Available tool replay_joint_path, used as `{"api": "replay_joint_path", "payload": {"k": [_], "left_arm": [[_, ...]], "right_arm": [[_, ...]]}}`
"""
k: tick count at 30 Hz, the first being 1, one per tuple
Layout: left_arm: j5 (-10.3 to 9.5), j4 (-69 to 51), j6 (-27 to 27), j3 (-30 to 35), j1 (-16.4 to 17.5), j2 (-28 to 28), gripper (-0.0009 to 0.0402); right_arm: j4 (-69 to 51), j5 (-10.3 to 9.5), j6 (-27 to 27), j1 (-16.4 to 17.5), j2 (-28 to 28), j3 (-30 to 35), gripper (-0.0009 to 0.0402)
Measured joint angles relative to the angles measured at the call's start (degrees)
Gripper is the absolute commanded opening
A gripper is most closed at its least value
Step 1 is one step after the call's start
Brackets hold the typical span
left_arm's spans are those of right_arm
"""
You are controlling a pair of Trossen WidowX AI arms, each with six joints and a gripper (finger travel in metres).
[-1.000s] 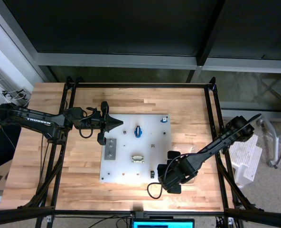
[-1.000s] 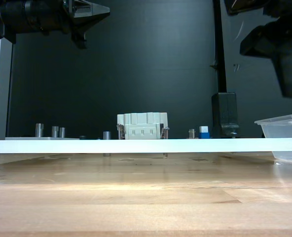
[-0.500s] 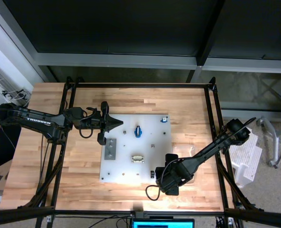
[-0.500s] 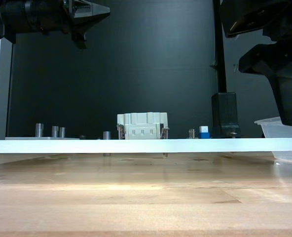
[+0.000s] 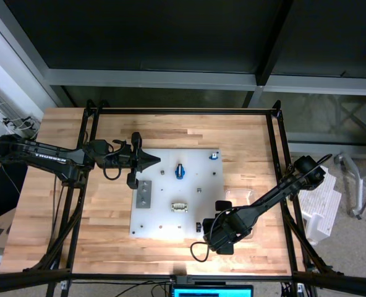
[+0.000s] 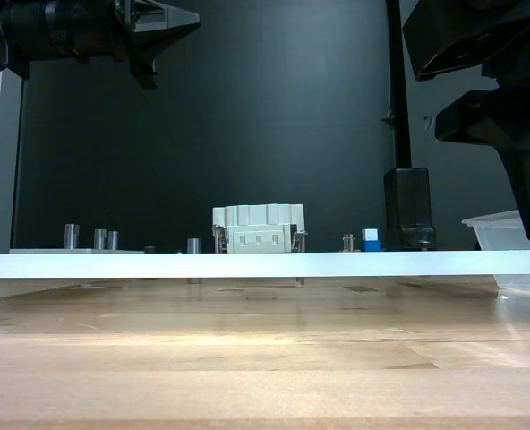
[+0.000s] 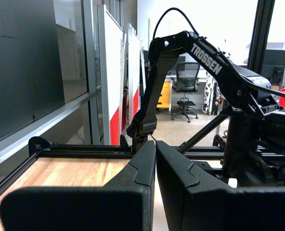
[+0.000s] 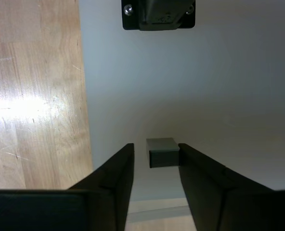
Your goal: Remove the 16mm bar from the taskboard and place in the container
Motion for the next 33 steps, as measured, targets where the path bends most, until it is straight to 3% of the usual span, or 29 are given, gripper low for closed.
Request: {"api": "replay_joint_path", "payload": {"k": [13, 33], "left_arm": [[0.0, 0.04, -0.02, 0.0, 0.0, 0.0, 0.0], [0.02, 0.02, -0.02, 0.0, 0.0, 0.0, 0.0]], "right_arm": [[-0.11, 0.15, -0.68, -0.02, -0.04, 0.0, -0.0001], [-4.52, -0.11, -0.61, -0.11, -6.43, 2.14, 0.0007]]}}
